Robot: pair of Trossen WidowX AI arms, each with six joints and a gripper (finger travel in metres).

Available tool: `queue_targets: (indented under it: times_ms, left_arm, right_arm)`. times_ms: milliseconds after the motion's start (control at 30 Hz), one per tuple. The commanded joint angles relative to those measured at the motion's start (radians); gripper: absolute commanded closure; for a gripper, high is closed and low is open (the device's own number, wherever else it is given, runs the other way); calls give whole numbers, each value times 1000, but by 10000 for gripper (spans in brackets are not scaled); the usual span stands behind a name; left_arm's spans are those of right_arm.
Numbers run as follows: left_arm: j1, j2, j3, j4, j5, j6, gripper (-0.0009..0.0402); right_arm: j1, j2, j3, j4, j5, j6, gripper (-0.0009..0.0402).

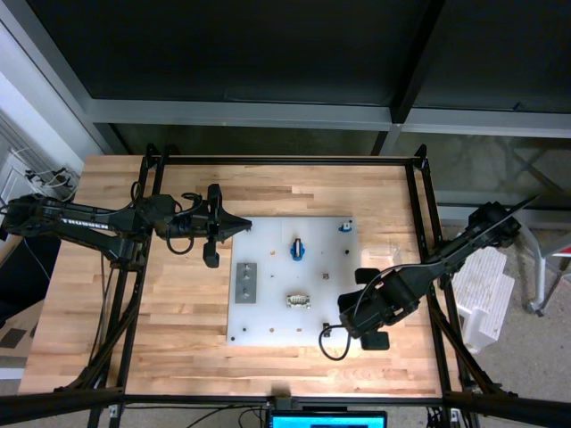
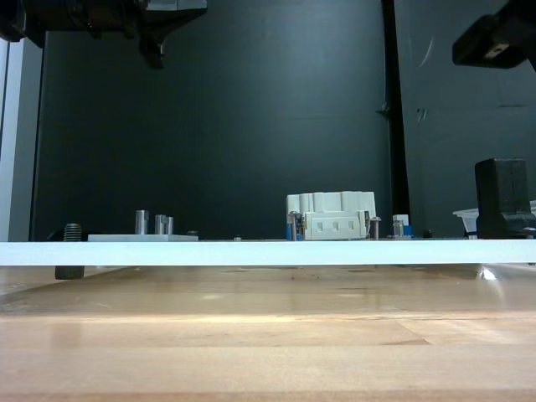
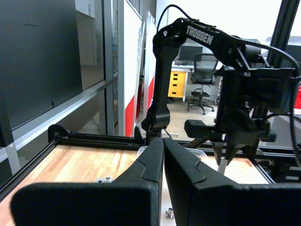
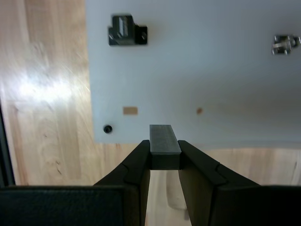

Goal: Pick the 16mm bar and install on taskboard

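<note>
Wooden surface (image 1: 89, 348) with a dark wall off at 12 o'clock, and the white taskboard (image 1: 268, 321) sits pretty much dead centre on it. The left arm (image 1: 80, 221) comes in from 9 o'clock. Its left end effector (image 1: 241, 226) hangs high over the board's 10 o'clock corner with the fingers pressed flat together and nothing between them, so closed and empty. The right arm (image 1: 464, 245) reaches in from 3 o'clock and bends down toward the board's 5 o'clock corner, more on that one in a sec.

Stuff on the board: a grey block (image 1: 245, 283) with pegs at about 8 o'clock, a white connector (image 1: 297, 301) near 6 and a blue part (image 1: 297, 250) close to the middle. The right wrist camera also shows a black bracket (image 4: 127, 30).

Now the fun bit. The right end effector (image 4: 164, 151) is clamped on the 16mm bar (image 4: 164, 139), a short dark square-ended piece. It's pinched between both fingers and held in the air above the board's edge, clear of any seat. Below it on the board there's a small tan slot (image 4: 130, 110) near a screw head (image 4: 108, 128).

My read: the pick is done, this is the carry and line-up step, and the install isn't started yet. I honestly can't tell which spot is the bar's seat. The next move needs the bar brought over that seat, squared up with it, kept level, then eased straight down. The grip looks narrow, so I'd guess the bar could twist if it catches an edge.
</note>
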Motion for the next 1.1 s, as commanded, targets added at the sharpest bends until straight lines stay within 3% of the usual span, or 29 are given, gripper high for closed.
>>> queue_targets:
  times_ms: [33, 400, 1100]
  left_arm:
    - [0, 0, 0, 0, 0, 0, 393]
    - [0, 0, 0, 0, 0, 0, 393]
    - [0, 0, 0, 0, 0, 0, 393]
  right_arm:
    - [4, 27, 26, -2, 0, 2, 393]
    - [29, 87, 66, 13, 2, 21, 393]
    - [35, 92, 64, 34, 26, 30, 393]
